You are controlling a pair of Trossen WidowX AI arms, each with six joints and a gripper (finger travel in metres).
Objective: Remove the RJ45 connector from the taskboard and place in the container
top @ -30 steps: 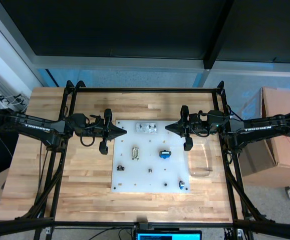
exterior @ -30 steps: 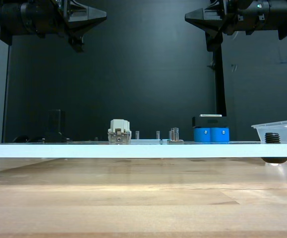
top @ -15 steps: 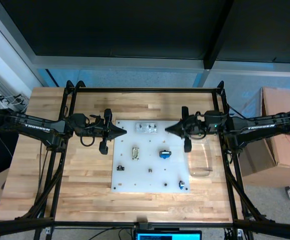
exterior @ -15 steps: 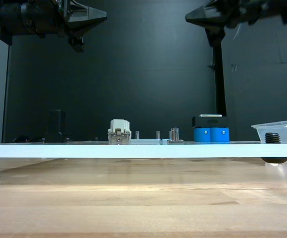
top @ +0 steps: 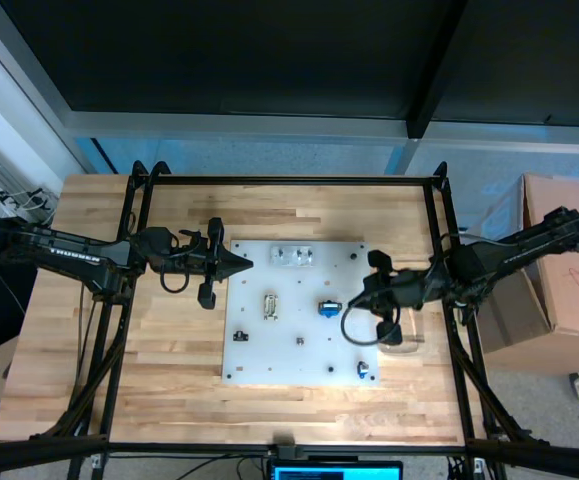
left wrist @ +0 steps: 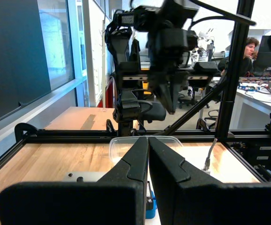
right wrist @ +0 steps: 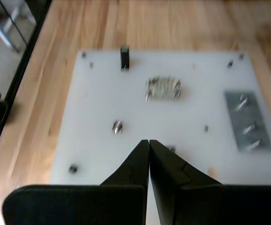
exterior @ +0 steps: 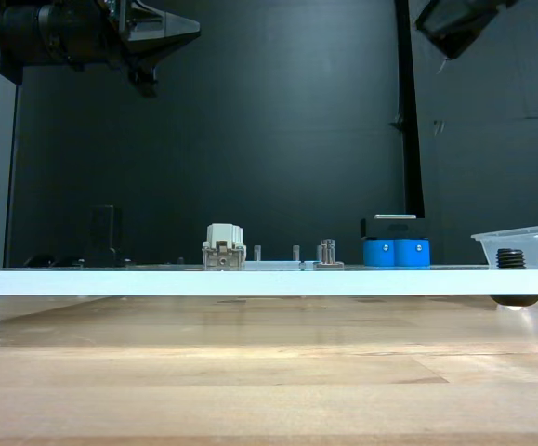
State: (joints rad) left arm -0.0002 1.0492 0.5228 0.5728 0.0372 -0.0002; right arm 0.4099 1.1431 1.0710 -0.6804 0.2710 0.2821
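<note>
Get the fingers apart before you go any lower. The right claw (top: 355,299) has its fingers pressed together on nothing and hangs high above the taskboard's (top: 259,368) right half. Its tip is just beside the blue-and-black block that I take to be the RJ45 connector (top: 329,308), though I cannot tell for sure which fixture is the connector. That block sits seated on the taskboard, right of centre, and neither claw has it. Spread the fingers, square them to the block's sides, and come straight down so one finger passes each side. Grip the body low, then pull straight up off the taskboard; I judge a slanted pull could jam it in its seat. The clear container (top: 407,345) lies against the taskboard's right edge, so the carry should be short. Your right arm reaches in from beyond the taskboard's right edge, forearm slanting across the container, wrist pitched down so its camera looks onto the taskboard. The left claw (top: 246,264), fingers likewise pressed together and empty, hangs level and high by the taskboard's far-left corner. Its arm stretches straight in over the worktop (top: 89,340).
</note>
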